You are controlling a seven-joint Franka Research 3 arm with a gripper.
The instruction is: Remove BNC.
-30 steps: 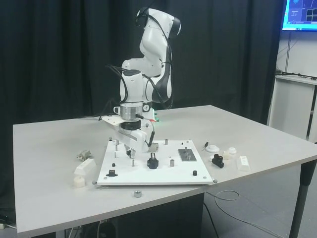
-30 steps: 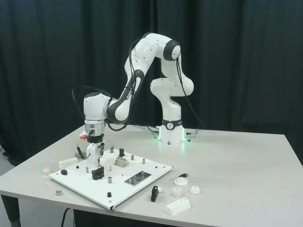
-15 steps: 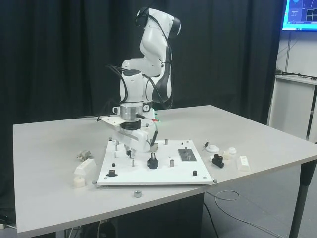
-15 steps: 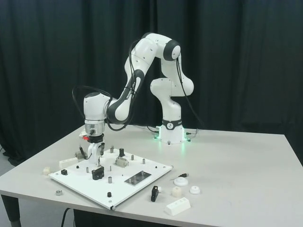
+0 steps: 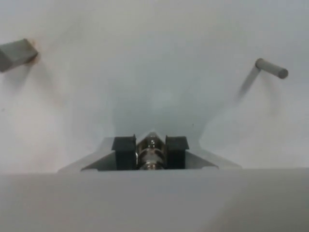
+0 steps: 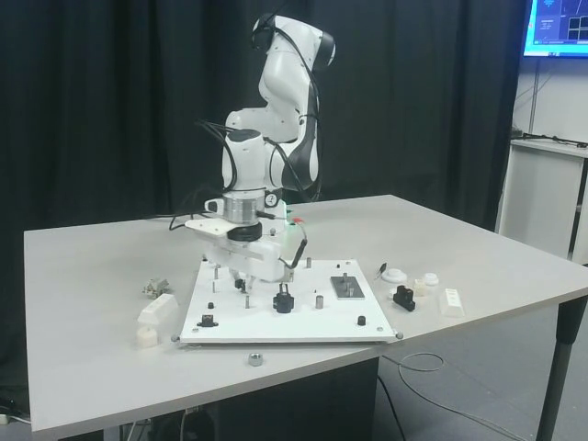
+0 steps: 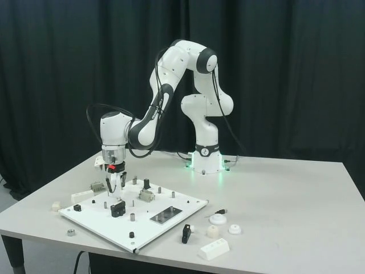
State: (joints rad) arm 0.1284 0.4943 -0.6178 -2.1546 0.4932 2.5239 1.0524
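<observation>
On your far left in the first room view, a white block (image 6: 157, 311) and a small metal part (image 6: 154, 287) lie on the table (image 6: 92, 276) beside the white board (image 6: 276, 317). Over the board's left half hangs the gripper (image 6: 246, 277) — its fingers (image 5: 124, 151) are clamped on the BNC (image 5: 152, 153), a metal connector held between the black pads (the wrist view shows this best) and lifted clear of the board. Right of it stand a black clamp (image 6: 283, 299), a grey peg (image 6: 318, 300) and a grey plate (image 6: 346, 288). Past the board's right edge — white discs (image 6: 396, 275), a black piece (image 6: 402, 296), another white block (image 6: 451, 301).
</observation>
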